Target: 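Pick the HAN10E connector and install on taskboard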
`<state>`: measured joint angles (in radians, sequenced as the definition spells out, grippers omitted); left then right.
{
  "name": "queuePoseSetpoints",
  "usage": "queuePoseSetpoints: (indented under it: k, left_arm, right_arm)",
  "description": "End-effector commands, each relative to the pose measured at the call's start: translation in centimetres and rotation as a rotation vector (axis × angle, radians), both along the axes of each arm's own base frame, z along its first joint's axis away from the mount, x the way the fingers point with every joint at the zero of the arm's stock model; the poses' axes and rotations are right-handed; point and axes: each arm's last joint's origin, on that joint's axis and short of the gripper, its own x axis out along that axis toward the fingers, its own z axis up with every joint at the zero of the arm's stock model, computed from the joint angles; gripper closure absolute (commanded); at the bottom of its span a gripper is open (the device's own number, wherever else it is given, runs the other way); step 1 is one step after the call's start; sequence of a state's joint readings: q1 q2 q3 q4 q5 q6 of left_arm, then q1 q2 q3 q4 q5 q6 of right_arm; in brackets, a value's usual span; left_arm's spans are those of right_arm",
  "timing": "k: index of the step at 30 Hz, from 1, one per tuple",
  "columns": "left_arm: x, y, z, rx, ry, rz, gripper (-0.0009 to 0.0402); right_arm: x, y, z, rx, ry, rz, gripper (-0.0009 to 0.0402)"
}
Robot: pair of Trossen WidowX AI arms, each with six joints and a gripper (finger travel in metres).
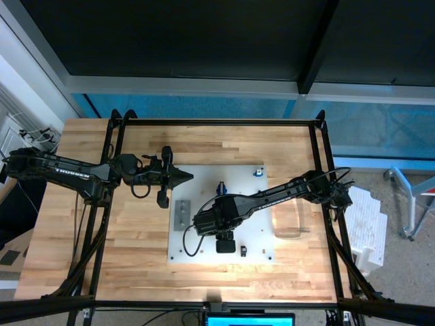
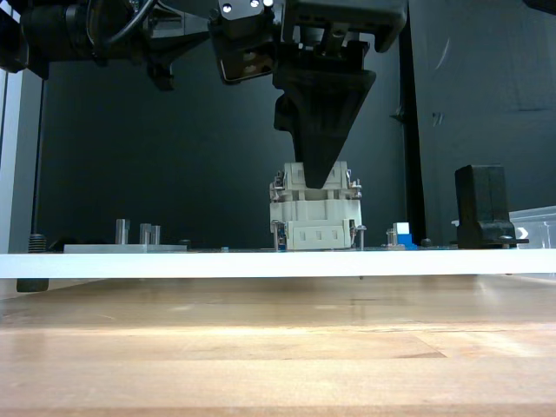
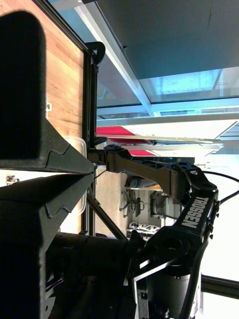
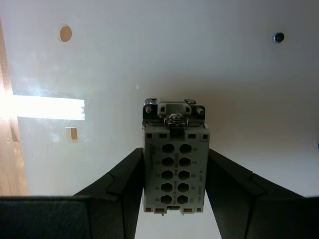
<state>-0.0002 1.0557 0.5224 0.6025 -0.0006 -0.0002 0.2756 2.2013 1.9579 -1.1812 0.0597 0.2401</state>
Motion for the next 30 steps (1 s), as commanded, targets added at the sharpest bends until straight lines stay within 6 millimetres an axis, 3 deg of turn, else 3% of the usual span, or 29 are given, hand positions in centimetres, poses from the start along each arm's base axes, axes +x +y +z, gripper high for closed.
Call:
queuePoseSetpoints:
  k: [1,10,18,30]
  left_arm:
    - [0.0,0.0,0.0,0.0,0.0,0.0,0.0392]
    - [0.0,0.0,0.0,0.0,0.0,0.0,0.0392]
    - [0.0,0.0,0.0,0.0,0.0,0.0,0.0392]
    - [0.0,0.0,0.0,0.0,0.0,0.0,0.0392]
  right_arm:
    - [0.0,0.0,-0.6,0.001,-0.002,0.003,0.0366]
    - [-0.1,0.0,-1.8,-0.001,0.005,0.003,0.0366]
    - [-0.1,0.1,-1.3,0.003,-0.01,0.006,0.0361]
    - [-0.5,0.0,0.2,0.017,-0.041,-0.002,0.0257]
